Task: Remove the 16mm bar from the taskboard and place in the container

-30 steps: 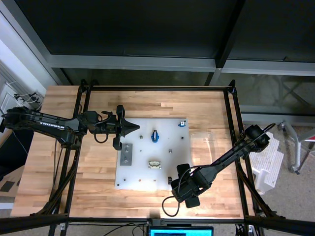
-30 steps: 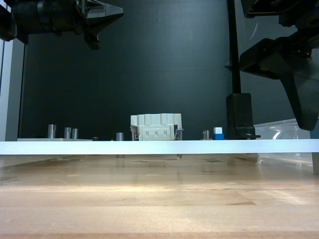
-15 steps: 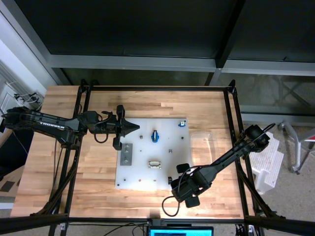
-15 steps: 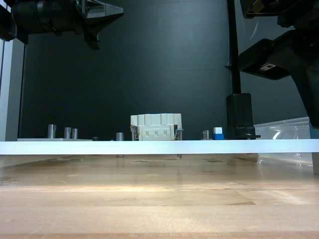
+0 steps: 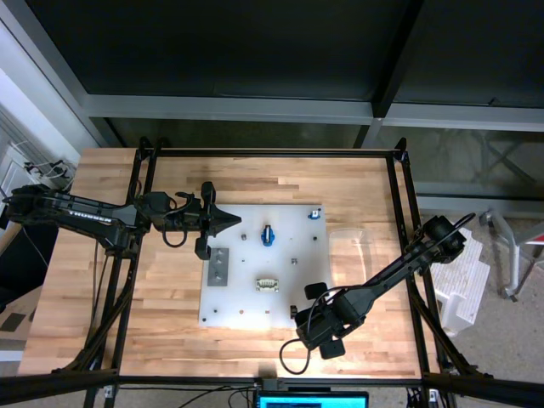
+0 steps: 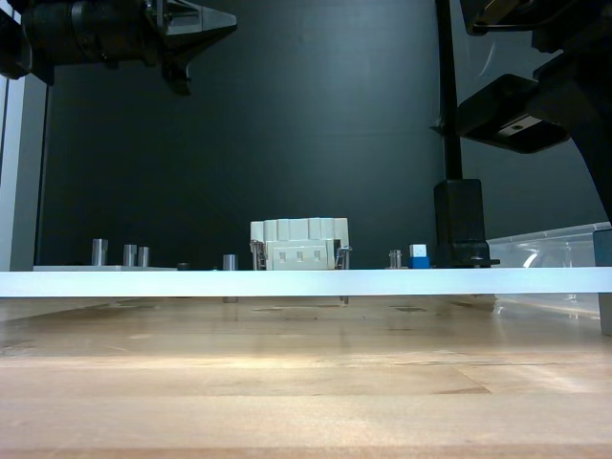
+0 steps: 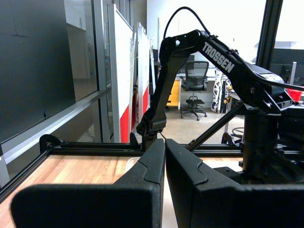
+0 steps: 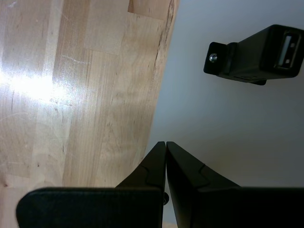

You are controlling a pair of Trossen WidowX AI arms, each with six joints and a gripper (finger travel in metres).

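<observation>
White taskboard (image 5: 246, 289), left claw (image 7: 165, 140) over far-left corner, right claw (image 8: 166, 142) near black fitting (image 8: 254, 54), both closed, empty

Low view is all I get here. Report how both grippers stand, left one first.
Observer: The left gripper, up over the taskboard's far left corner, has its fingers shut, with nothing between them.
Operator: Now the right one.
Observer: The right gripper is shut and empty too. It points down at the taskboard's edge, where the white panel meets the wooden tabletop, near a black fitting.
Operator: Give me the container's place.
Observer: From above, the container sits on the tabletop just off the taskboard's right edge, farther back than the right gripper.
</observation>
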